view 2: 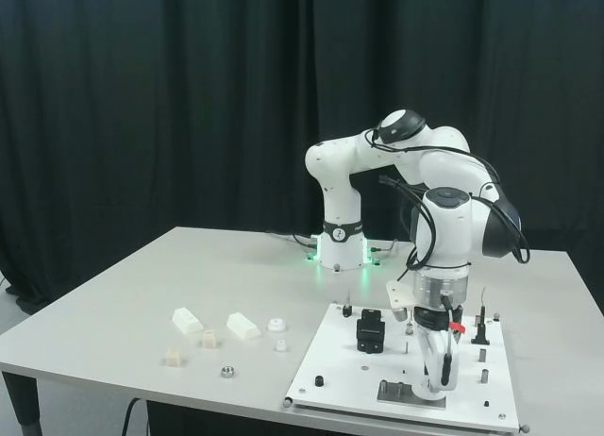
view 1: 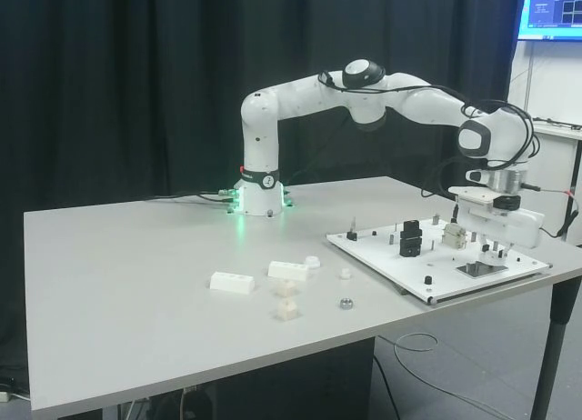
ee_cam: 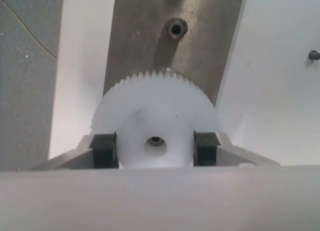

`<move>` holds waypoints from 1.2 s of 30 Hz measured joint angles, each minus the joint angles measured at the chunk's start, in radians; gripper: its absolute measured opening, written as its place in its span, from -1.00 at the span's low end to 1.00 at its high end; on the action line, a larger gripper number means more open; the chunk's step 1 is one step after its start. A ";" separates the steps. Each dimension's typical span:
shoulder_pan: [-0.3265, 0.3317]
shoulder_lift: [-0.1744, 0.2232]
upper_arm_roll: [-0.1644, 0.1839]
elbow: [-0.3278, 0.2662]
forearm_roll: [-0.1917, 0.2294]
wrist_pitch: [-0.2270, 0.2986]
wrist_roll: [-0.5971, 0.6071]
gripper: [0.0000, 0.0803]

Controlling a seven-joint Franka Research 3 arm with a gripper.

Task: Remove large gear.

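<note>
**Q:** What surrounds the work, from largest to smallest?

**A:** Black curtains close off the room behind a grey table (view 1: 136, 275). The white Franka arm (view 1: 300, 97) is bolted at the table's back edge, a green light at its base. In front of the arm lies a white assembly board (view 2: 321, 370) carrying black fixtures and small pegs. Beside that board, on the bare table, sit loose white blocks (view 1: 232, 281) and a nut (view 1: 346, 303).

**Q:** Where is the large gear?

**A:** The large gear (ee_cam: 155, 116) sits on the board's grey metal plate (ee_cam: 150, 36), at the corner of the board farthest from the loose blocks, directly under the wrist.

**Q:** How are the fingers set?

**A:** The gripper (ee_cam: 156, 148) has its two black pads (ee_cam: 105, 150) drawn in against the gear's raised central hub, one on each side. The teeth are left free.

**Q:** How should the gear handle?

**A:** It looks like moulded white plastic: probably light, stiff, and rather slick. The hub is the sensible hold, since the toothed rim offers the pads an uneven face. A bore (ee_cam: 156, 141) shows at the centre, so the gear likely rides a shaft; a straight pull away from the plate should avoid binding.
</note>
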 joint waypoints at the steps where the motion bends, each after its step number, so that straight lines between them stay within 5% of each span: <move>1: 0.000 0.000 0.000 0.000 0.000 0.000 0.003 -0.19; 36: -0.001 -0.008 -0.015 0.006 -0.010 -0.015 0.009 -0.19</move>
